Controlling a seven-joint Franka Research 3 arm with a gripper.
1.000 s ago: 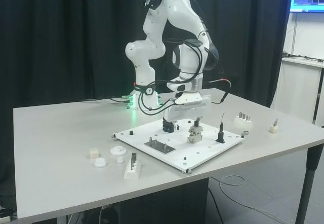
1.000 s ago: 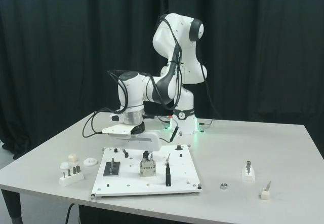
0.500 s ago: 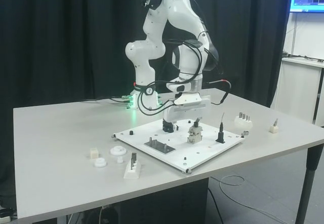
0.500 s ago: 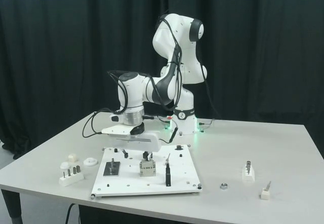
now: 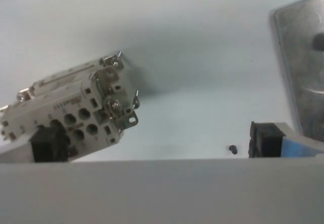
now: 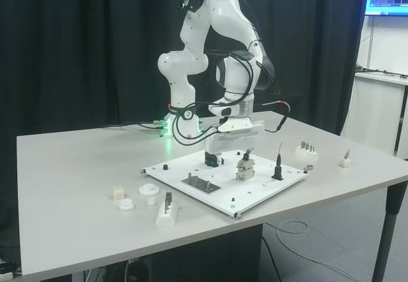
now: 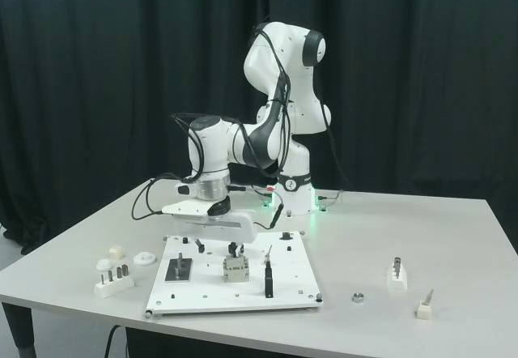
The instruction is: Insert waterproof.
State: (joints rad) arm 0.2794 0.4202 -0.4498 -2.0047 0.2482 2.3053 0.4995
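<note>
Wrist view shows our tool [image 5: 152,153] with fingers spread, holding nothing. We have lifted slightly off the connector [image 5: 76,115], which now sits alone on the white board [image 6: 255,186], apparently released.

The grey worktop [image 6: 76,167] carries a white board [image 6: 255,189] near its front edge, the arm's base [image 6: 182,126] behind it, and small white parts [image 6: 127,202] beside the board

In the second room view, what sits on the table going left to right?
White holder with grey pins → white board carrying the connector block → small nut → white block with upright pin → small white block with tilted pin.
</note>
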